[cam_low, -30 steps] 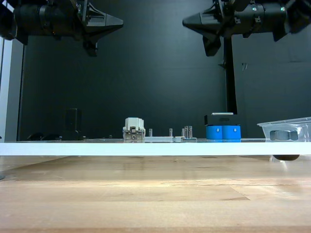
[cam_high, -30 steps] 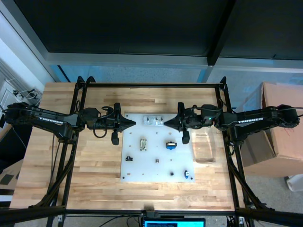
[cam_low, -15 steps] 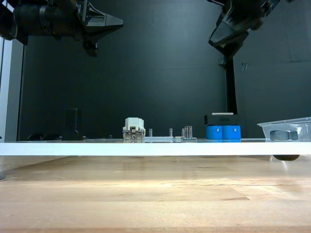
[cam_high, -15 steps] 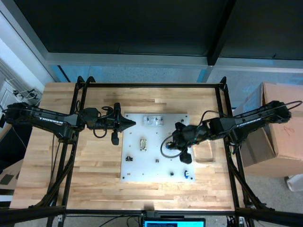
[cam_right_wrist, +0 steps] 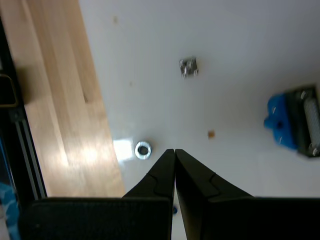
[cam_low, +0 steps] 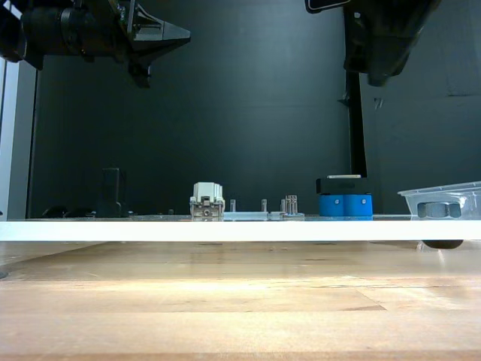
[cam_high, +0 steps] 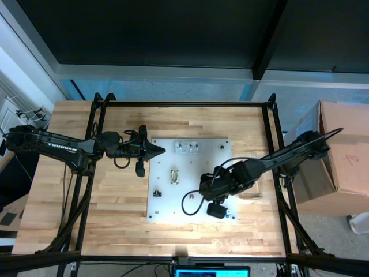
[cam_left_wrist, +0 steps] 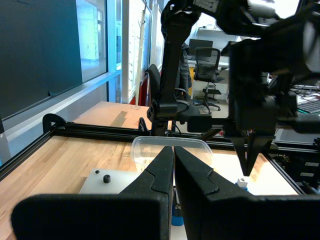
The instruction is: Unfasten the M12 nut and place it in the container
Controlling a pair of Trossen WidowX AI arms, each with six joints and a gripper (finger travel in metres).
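- Two black arms reach in over a white board that lies on a wooden table.
- The left gripper hangs high over the far left part of the board. It points sideways toward the middle. Its two fingers are pressed together, with nothing between them.
- The right arm bends down over the near right part of the board.
- The right gripper points down at the board. It is up in the air and touches nothing. Its fingers meet at the tips too, and they hold nothing.
- The small silver nut is in neither claw. In the right wrist view it shows as a shiny ring on the white board, close to the edge where the wood begins. It shows just beside the tips of the right gripper.
- From table height the nut seems to sit inside the clear tray. The look down from the wrist shows it on the board, so it is in front of the tray and not in it.
- I cannot see the stud under the nut, so I cannot tell how far down it sits.
- The tray lies by the board's right side, partly under the right arm.
- A blue plug block stands on the board, and a grey plug stands well to its left.
- A cardboard box sits on the floor beside the table's right side.
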